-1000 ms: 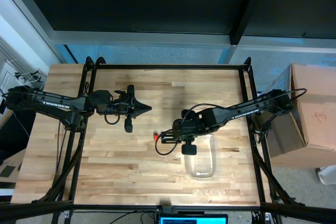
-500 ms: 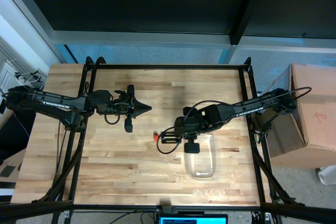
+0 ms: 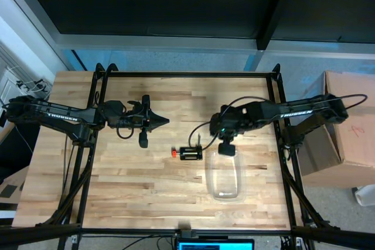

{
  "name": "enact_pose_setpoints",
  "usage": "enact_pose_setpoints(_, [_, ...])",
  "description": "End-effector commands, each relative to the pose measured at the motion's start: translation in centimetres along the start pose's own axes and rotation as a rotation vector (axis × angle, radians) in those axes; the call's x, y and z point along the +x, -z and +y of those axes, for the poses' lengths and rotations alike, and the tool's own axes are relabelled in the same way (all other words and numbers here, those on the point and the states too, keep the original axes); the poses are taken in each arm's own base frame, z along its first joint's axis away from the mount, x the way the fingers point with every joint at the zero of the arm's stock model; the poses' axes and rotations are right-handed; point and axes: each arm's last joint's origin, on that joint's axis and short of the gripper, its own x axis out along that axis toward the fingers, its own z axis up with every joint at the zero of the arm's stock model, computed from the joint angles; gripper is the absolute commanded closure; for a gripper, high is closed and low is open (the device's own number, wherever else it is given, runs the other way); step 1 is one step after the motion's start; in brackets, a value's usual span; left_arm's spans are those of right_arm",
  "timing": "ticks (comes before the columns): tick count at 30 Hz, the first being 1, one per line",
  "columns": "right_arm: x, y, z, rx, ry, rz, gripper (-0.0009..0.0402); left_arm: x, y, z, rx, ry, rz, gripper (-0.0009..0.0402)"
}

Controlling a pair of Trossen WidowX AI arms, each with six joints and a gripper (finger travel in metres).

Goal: Remove the USB-C connector from the USB-C receptacle and place in the container

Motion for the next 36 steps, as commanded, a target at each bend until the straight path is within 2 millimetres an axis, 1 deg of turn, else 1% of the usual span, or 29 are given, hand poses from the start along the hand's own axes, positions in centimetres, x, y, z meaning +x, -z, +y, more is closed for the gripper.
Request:
enact_pose_setpoints(1, [-0.1,1.3,-1.5,0.036,0.02,0.006,0.0393,0.0,0.0,0.0,0.0,0.0,0.0,0.0393])
enact_pose_setpoints(7, [-0.1,4.1,-3.6,0.097,0.052,0.029,0.0393,0.0,0.0,0.0,0.0,0.0,-0.001,0.0393])
enact_pose_setpoints(14, [-0.3,6.6,-4.9,0.142,0.08,0.087,0.0393,0.0,0.0,0.0,0.0,0.0,-0.001,0.0393])
enact_pose_setpoints(20, [-1.0,7.7,-5.2,0.153,0.084,0.086,0.0393,0.0,0.0,0.0,0.0,0.0,-0.001,0.0393])
enact_pose_setpoints(36, [-2.3,12.7,-5.5,0.25,0.126,0.143,0.0393,0.0,0.0,0.0,0.0,0.0,0.0,0.0393])
